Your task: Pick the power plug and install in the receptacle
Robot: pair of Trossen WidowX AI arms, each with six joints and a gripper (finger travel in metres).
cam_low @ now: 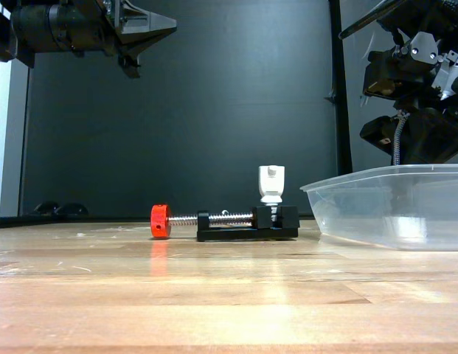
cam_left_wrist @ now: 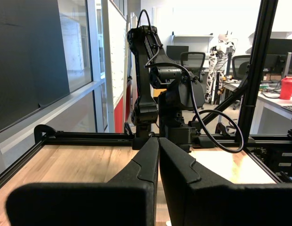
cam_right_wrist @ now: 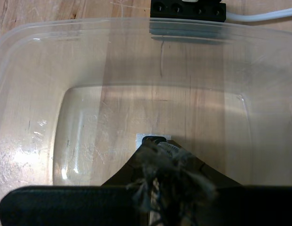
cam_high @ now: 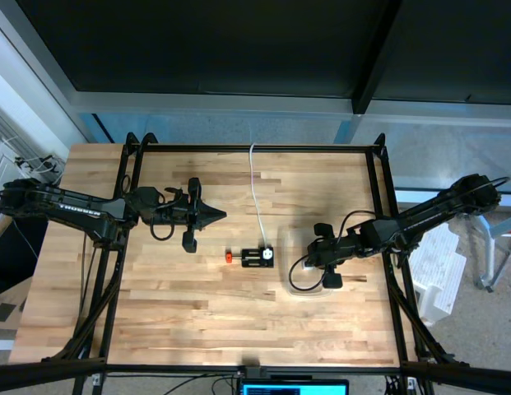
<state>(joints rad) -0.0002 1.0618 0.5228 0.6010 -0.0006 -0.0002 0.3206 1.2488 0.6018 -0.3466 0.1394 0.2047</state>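
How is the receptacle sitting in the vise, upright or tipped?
Upright: the receptacle stands straight in the black vise. Left gripper hangs high at left; right gripper is above the clear tray.

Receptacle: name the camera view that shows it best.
Low view: the receptacle stands upright in the vise, in full profile. The high view gives a white speck and its cable; the right wrist view only vise and cable; the left wrist none. Left gripper hovers far left, right gripper over the tray.
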